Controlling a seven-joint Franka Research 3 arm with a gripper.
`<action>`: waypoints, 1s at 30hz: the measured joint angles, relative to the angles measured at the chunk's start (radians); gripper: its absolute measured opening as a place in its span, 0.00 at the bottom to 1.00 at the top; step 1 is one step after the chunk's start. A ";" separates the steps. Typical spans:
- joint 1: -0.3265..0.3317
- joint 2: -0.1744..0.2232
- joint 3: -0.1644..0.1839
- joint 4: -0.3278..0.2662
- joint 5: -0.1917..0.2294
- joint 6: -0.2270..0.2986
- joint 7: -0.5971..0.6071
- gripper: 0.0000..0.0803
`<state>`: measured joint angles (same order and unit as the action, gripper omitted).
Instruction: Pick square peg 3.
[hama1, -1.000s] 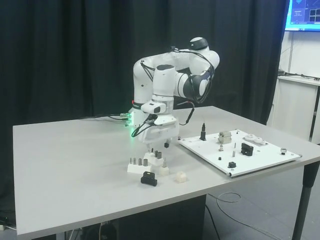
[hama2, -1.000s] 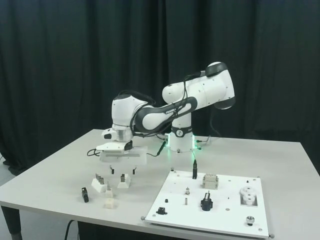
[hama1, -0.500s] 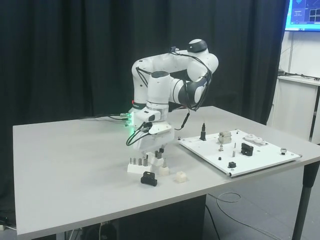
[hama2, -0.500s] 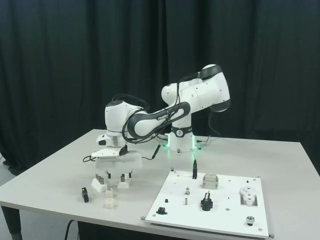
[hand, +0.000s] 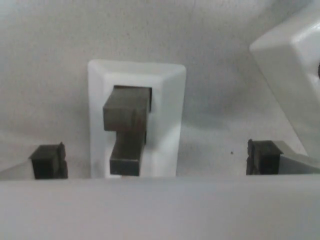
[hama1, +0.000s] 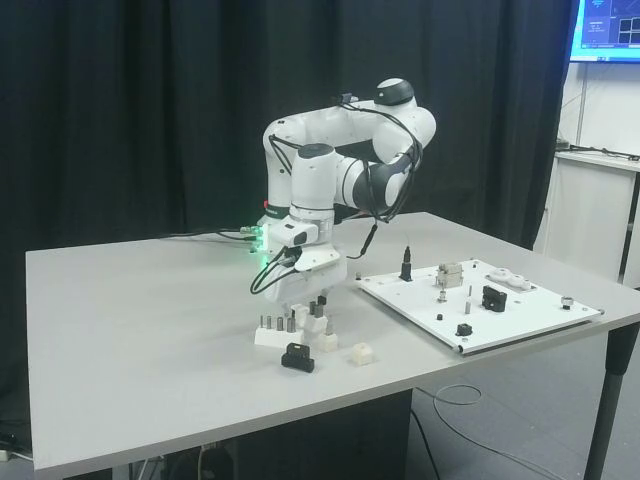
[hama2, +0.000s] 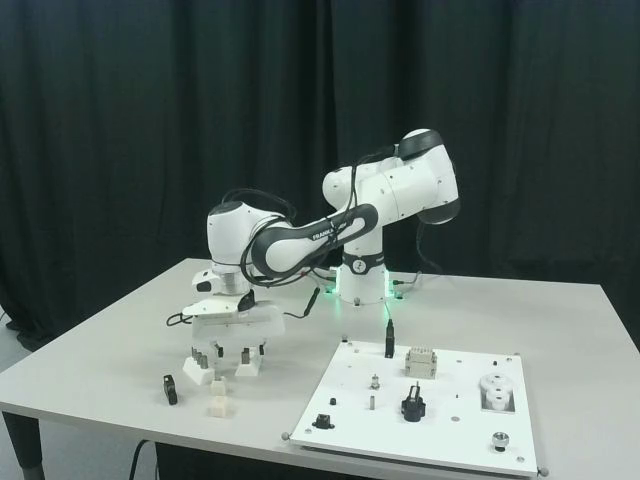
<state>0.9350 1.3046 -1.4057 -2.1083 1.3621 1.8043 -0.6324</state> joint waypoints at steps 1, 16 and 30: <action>0.000 0.000 -0.001 0.001 0.000 0.000 0.000 1.00; 0.003 -0.001 -0.018 0.014 0.002 -0.013 0.000 1.00; 0.000 -0.001 -0.019 0.015 0.002 -0.023 0.002 0.48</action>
<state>0.9350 1.3040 -1.4243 -2.0934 1.3638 1.7813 -0.6300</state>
